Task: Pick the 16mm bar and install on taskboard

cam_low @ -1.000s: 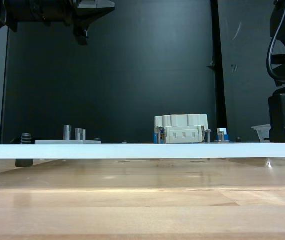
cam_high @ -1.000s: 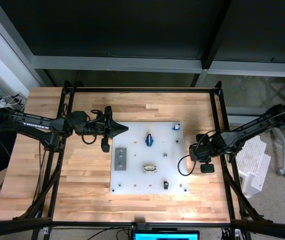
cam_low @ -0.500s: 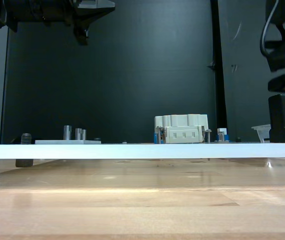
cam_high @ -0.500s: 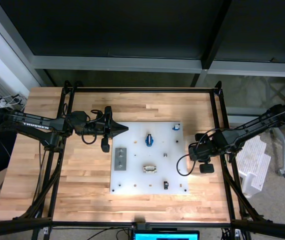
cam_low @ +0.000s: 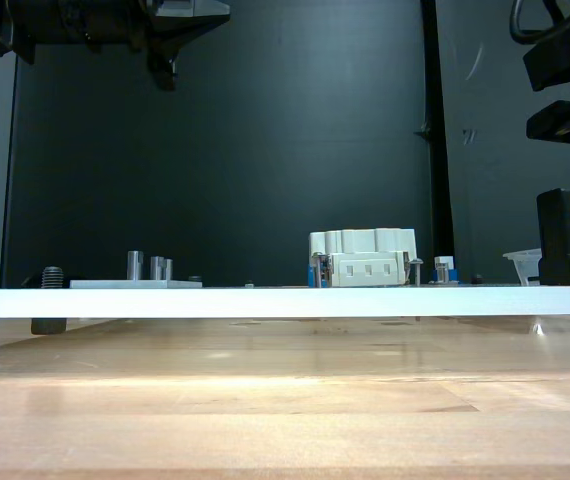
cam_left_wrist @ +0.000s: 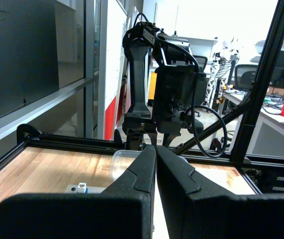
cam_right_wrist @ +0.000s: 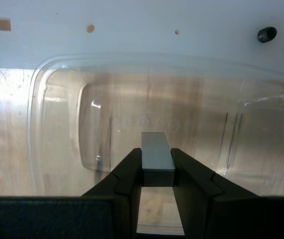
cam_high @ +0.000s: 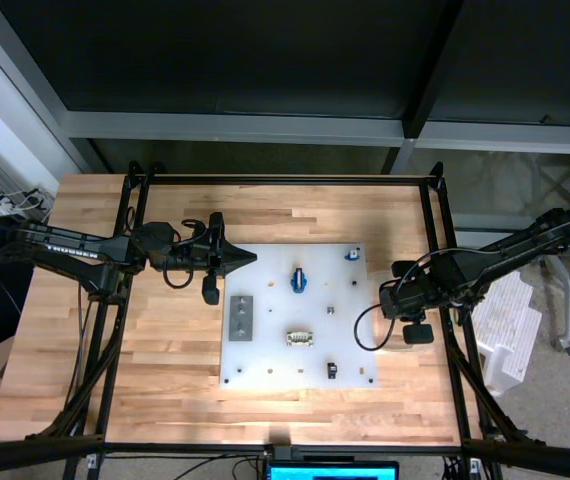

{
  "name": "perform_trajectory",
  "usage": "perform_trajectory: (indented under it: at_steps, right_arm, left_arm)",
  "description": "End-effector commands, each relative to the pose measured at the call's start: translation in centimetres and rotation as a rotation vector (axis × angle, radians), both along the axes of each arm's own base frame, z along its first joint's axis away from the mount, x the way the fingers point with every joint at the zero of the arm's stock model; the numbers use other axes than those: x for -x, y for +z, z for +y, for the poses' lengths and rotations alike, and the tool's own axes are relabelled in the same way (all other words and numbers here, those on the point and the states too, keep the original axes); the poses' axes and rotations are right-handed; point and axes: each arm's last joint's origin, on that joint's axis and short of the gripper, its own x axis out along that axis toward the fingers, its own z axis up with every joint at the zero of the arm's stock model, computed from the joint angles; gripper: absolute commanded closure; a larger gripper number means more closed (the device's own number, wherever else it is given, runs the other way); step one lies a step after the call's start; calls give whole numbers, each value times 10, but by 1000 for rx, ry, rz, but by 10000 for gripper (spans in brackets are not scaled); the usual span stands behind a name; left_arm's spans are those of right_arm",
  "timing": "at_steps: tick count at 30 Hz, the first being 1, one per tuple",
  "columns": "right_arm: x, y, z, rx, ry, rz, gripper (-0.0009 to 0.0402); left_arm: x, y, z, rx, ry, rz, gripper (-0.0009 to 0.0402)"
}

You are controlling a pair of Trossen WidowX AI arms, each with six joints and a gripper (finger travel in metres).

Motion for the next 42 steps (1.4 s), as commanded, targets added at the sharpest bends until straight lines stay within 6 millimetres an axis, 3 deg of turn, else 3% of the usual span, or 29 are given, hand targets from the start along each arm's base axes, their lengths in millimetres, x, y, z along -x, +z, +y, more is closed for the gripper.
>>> perform_trajectory:
  at_steps: [1, 12, 23, 42]
  right_arm:
    - [-5, -1, 2, 4, -1, 13, 393]
    - [-36, 4, 16, 11, -69, 34, 393]
    - [-57, 4, 43, 8, -121, 57, 393]
    - [-79, -8, 97, 23, 7, 77, 393]
  left_arm:
    - [0, 0, 0, 0, 0, 0, 393]
    - [0, 0, 0, 0, 0, 0, 393]
    - [0, 0, 0, 0, 0, 0, 393]
    - [0, 0, 0, 0, 0, 0, 393]
